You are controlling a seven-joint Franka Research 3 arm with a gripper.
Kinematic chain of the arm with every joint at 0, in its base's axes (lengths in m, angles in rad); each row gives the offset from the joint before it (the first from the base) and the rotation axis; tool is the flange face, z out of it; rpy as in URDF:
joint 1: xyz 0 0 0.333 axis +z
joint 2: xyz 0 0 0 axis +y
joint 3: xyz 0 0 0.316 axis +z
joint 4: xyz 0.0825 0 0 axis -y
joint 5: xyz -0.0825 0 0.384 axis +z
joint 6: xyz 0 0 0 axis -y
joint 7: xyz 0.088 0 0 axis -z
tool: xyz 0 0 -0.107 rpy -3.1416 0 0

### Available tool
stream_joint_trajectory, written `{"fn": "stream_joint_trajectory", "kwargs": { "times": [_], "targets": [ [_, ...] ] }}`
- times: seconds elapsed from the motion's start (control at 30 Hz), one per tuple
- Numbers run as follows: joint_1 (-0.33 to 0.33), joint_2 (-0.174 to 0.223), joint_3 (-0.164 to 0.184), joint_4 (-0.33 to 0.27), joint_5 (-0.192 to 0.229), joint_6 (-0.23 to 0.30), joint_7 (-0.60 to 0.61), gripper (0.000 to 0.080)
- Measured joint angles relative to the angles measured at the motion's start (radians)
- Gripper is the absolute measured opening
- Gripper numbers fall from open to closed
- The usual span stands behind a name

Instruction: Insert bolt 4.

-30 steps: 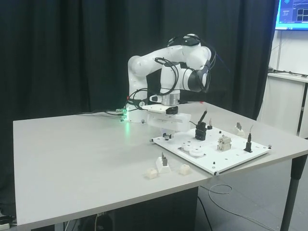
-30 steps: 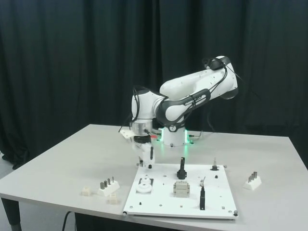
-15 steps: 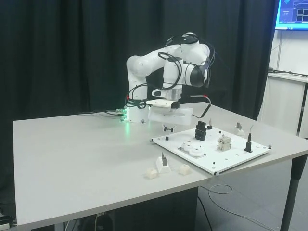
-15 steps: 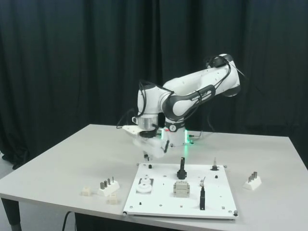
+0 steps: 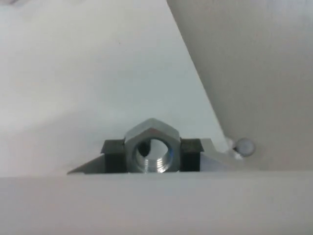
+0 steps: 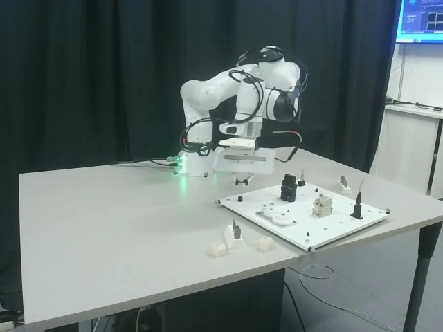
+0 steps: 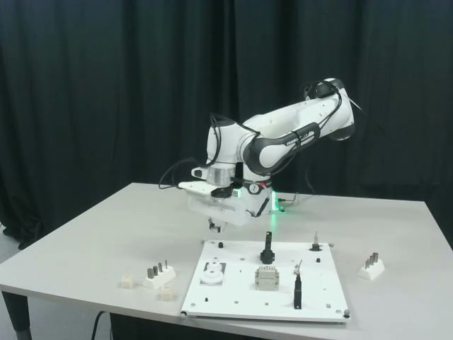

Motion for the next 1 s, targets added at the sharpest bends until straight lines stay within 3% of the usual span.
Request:
{"fn": "stream_joint_trajectory", "kwargs": {
  "times": [0.3, 0.53, 1.0],
  "targets": [
    [-0.007, 0.006, 0.006, -0.020, -0.001, -0.001, -0.131, 0.0226],
    [-0.020, 0.015, 0.008, -0.019, 0.001, -0.035, -0.218, 0.0226],
    [-0.033, 0.019, 0.015, -0.006, 0.036, -0.059, -0.379, 0.0226]
  ]
}}
